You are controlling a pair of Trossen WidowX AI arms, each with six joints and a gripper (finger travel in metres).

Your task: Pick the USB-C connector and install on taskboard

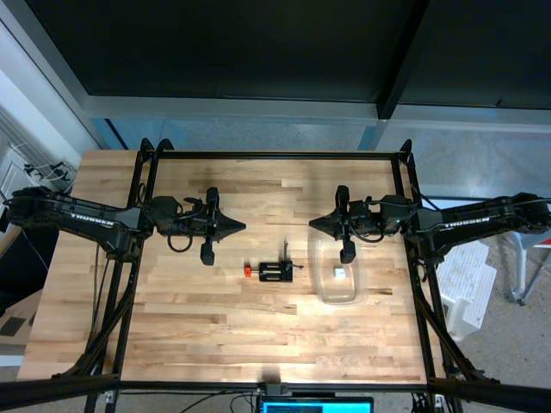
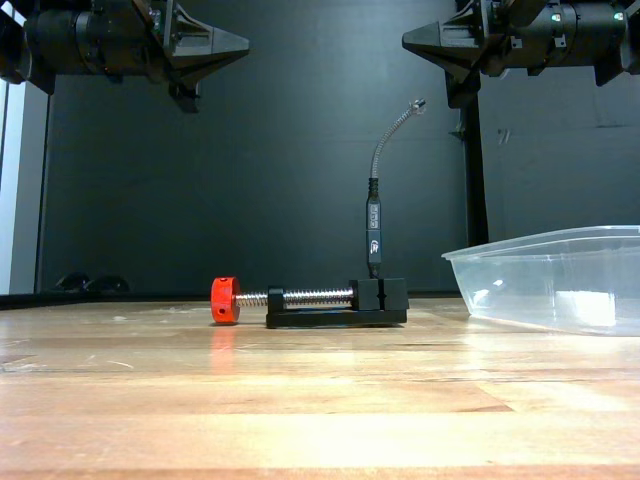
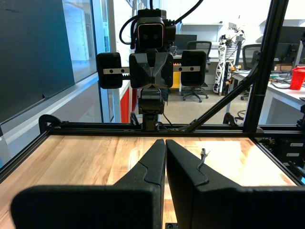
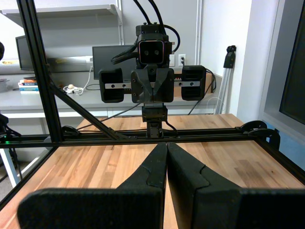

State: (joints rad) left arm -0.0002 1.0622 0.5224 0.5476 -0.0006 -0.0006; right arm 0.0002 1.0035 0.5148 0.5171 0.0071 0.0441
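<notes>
Left hand [image 1: 242, 227] and right hand [image 1: 312, 224], both closed and empty, high above table [image 1: 215, 335]; connector [image 2: 373, 225] upright in taskboard [image 2: 335, 306]; arms [image 1: 86, 219] lettered TROSSEN.

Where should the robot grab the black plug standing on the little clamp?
Probably the straight dark body of the USB-C connector, pinched from above: it stands upright on the taskboard, its wire tail bending aside. Left gripper and right gripper hang shut high above.

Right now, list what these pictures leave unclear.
How deep the plug sits in the block: low view, block's wall hides it.
The white piece: high view, too small.
The tray: low view, cut by edge.
Both shut, the left gripper and right gripper hang above the table.
</notes>
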